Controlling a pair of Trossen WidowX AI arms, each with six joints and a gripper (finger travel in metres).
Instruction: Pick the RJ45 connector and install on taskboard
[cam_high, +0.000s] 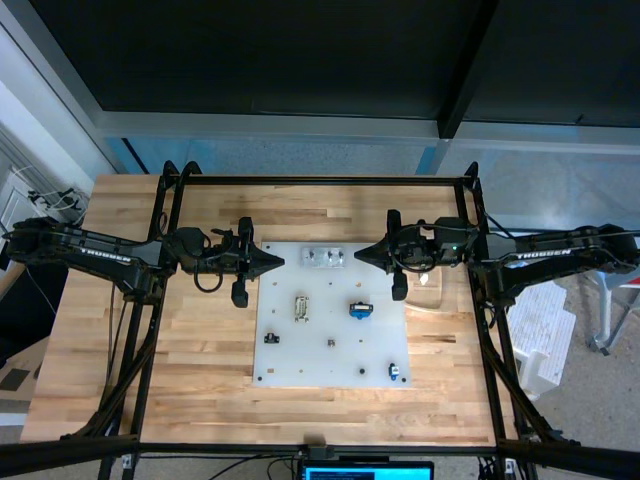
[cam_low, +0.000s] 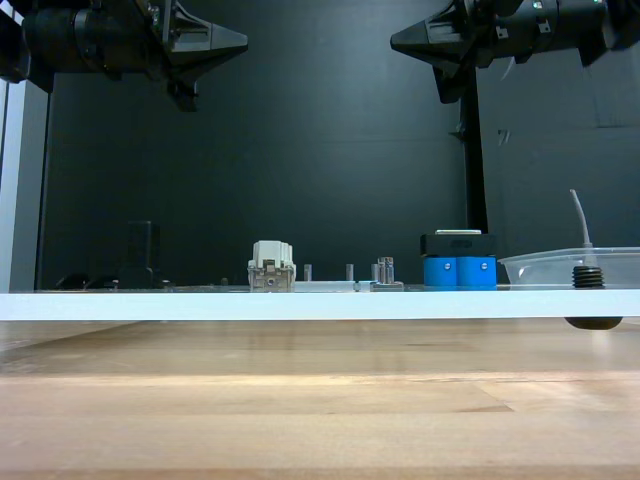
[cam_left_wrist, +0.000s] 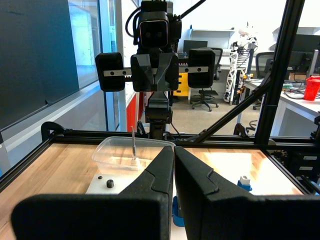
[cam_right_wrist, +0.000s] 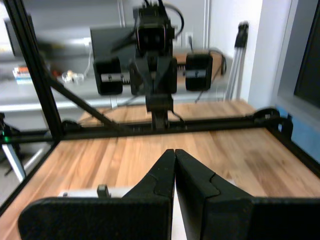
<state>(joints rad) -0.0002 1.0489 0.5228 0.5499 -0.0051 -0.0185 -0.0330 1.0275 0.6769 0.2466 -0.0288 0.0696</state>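
Currently we see the left hand (cam_high: 278, 262) and right hand (cam_high: 360, 254) both closed and empty, hovering high above opposite sides of the taskboard (cam_high: 300, 355), tips facing inward.

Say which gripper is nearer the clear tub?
Right. The right gripper hovers over the taskboard, on the side nearest the tub; the left gripper hovers over the opposite edge.

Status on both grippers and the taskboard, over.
Left gripper shut, raised above taskboard, left side. Right gripper shut, raised opposite. Both empty. Clear tub with a cable beside board's right edge.
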